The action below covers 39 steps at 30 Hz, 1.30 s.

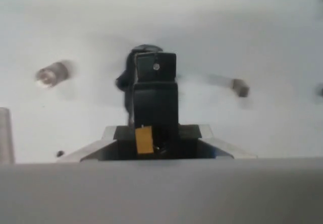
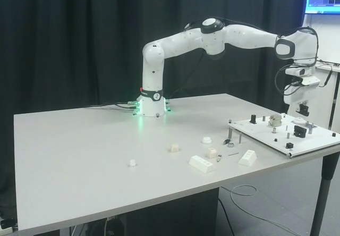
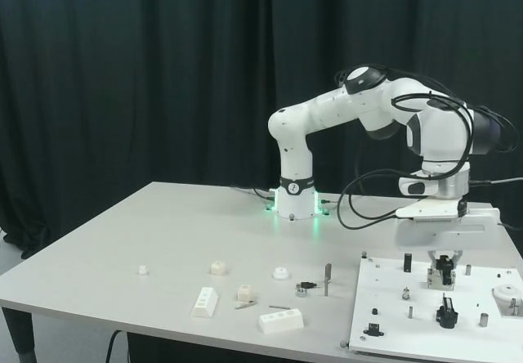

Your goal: Place D-SUB.

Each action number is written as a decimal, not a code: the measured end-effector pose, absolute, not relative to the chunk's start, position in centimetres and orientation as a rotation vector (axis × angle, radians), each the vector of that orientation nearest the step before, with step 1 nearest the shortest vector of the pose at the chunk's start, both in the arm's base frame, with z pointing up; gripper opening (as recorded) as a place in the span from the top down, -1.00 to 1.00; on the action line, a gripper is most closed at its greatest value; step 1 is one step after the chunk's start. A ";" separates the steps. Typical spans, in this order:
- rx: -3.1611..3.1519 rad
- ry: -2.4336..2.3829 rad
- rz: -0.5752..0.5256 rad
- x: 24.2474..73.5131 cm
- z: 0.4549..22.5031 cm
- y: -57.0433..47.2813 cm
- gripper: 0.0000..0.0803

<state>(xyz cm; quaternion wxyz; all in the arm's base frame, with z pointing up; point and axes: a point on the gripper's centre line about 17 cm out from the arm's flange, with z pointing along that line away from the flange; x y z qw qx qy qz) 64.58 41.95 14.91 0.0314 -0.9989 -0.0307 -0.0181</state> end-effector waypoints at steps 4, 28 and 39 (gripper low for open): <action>-3.131 -0.124 -0.056 65.2 14.6 39.5 0.61; -3.293 -0.337 0.249 64.7 8.6 21.6 0.61; -3.247 -0.301 0.257 64.1 5.9 19.4 0.61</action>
